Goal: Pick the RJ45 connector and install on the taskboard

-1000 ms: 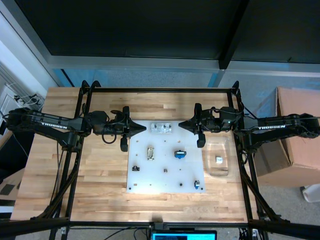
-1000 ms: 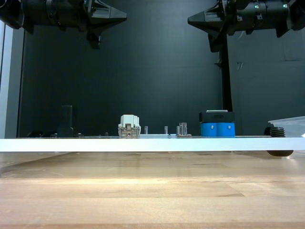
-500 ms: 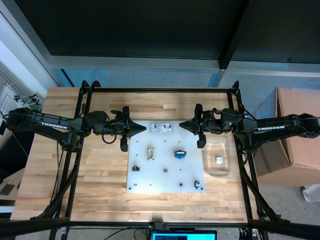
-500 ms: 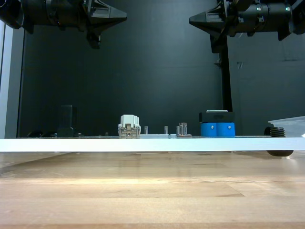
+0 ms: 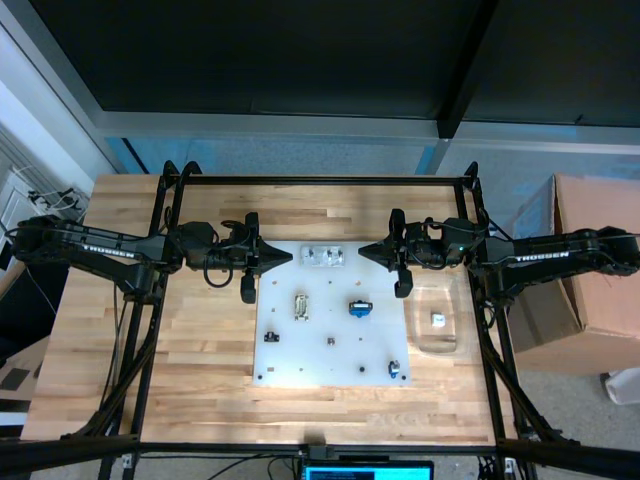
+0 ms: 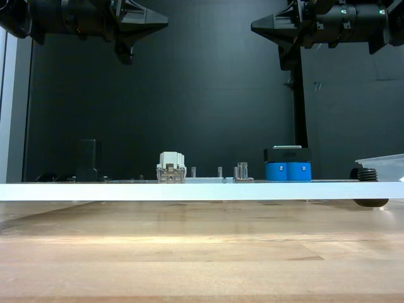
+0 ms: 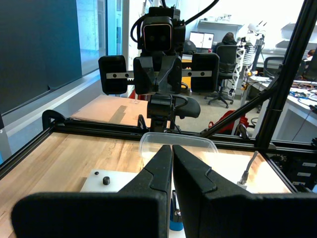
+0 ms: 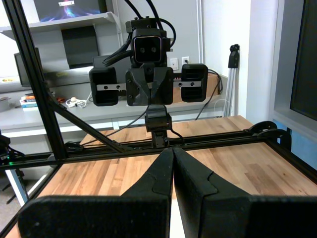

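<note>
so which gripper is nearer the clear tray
right. the right gripper is over the far right of the white board, close by the clear tray; the left gripper is over its far left, further off

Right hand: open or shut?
Shut: the right hand, empty, fingers touching, hangs high above the board's far right corner. The left hand, also shut, hangs above its far left corner.

Smooth pale wood table (image 5: 200, 380), matt white board (image 5: 310, 365), glossy clear plastic tray (image 5: 425, 300), matt black left gripper (image 7: 172, 147) and right gripper (image 8: 173, 149), probably plastic.
</note>
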Controlling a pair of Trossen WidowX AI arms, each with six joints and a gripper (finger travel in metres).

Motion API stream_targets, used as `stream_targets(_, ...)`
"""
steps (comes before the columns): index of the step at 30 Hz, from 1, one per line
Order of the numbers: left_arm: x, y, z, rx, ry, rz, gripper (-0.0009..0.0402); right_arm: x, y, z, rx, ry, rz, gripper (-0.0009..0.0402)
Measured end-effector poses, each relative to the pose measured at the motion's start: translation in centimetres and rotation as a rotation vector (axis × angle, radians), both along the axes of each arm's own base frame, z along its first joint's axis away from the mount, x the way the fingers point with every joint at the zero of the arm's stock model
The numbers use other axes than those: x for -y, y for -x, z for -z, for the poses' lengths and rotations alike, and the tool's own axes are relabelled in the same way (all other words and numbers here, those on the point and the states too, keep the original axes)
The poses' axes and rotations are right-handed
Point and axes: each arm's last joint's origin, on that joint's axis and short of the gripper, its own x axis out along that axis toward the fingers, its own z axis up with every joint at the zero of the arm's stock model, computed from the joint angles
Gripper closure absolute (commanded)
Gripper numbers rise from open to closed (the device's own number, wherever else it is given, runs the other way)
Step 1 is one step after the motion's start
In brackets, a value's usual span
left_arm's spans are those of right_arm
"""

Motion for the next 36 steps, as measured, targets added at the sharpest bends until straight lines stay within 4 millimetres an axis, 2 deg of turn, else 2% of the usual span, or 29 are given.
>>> stream_targets(36, 0.00, -0.01, 0.01, 0.000, 0.000, 0.000, 0.0393, 0.00, -0.01, 0.35, -0.037, -0.002, 0.000, 0.0393)
